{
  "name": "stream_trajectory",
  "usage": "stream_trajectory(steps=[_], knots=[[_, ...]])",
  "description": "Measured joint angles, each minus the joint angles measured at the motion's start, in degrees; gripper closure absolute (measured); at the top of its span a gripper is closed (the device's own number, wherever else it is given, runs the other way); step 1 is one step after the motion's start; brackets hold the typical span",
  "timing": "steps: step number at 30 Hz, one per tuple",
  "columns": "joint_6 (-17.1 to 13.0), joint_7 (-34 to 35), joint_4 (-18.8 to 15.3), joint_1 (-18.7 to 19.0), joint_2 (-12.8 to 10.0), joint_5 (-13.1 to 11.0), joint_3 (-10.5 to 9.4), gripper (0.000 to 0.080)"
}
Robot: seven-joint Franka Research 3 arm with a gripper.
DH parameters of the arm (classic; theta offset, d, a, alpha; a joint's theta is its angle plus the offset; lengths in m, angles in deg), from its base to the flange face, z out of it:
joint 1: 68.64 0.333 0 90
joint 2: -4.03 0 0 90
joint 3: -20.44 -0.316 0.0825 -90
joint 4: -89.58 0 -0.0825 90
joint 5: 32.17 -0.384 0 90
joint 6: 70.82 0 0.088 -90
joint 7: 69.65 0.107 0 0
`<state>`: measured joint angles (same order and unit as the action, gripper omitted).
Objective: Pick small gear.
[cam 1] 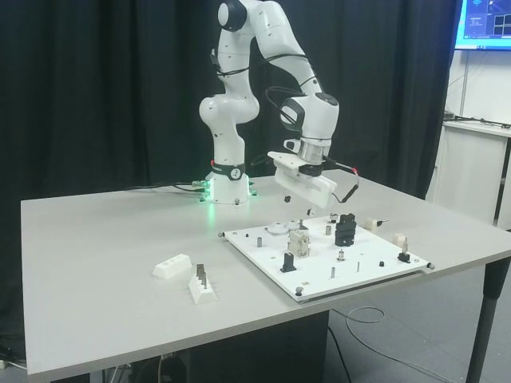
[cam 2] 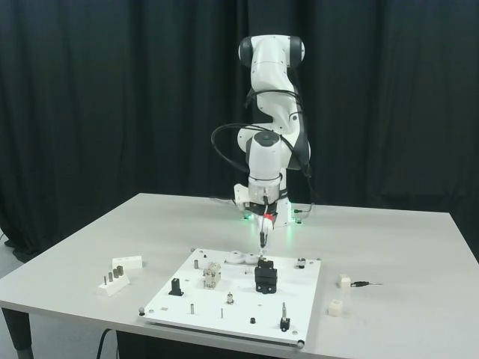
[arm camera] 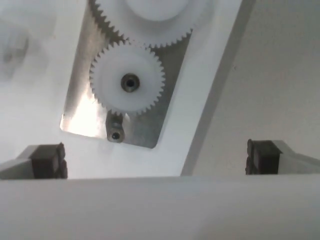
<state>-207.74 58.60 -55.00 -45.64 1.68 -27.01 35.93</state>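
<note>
and the gripper [arm camera: 155, 160] hangs above the white board [cam 1: 319, 267] with its black fingertips [arm camera: 47, 161] spread wide and nothing between them. the small gear [arm camera: 127, 77] sits on a grey metal plate [arm camera: 80, 107] let into the board, teeth meshed with the large gear [arm camera: 150, 20] beside it. a bare metal peg [arm camera: 115, 135] stands just past it, at the plate's edge.

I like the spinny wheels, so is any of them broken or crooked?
Nothing stands out. The small gear sits flat on its peg in the grey recess, teeth meshed with the bigger gear beside it. No tooth looks chipped. The open end effector hangs above, touching neither.
</note>
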Motion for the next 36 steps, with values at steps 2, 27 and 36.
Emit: stream_trajectory(steps=[2, 27, 36], knots=[[0.32, 0.04, 0.01, 0.0, 0.36, 0.09, 0.0, 0.0003], [1.24, 0.2, 0.46, -0.52, 1.48, 1.03, 0.09, 0.0003], [1.24, 0.18, 0.65, -0.92, 1.48, 2.13, 0.1, 0.0003]])
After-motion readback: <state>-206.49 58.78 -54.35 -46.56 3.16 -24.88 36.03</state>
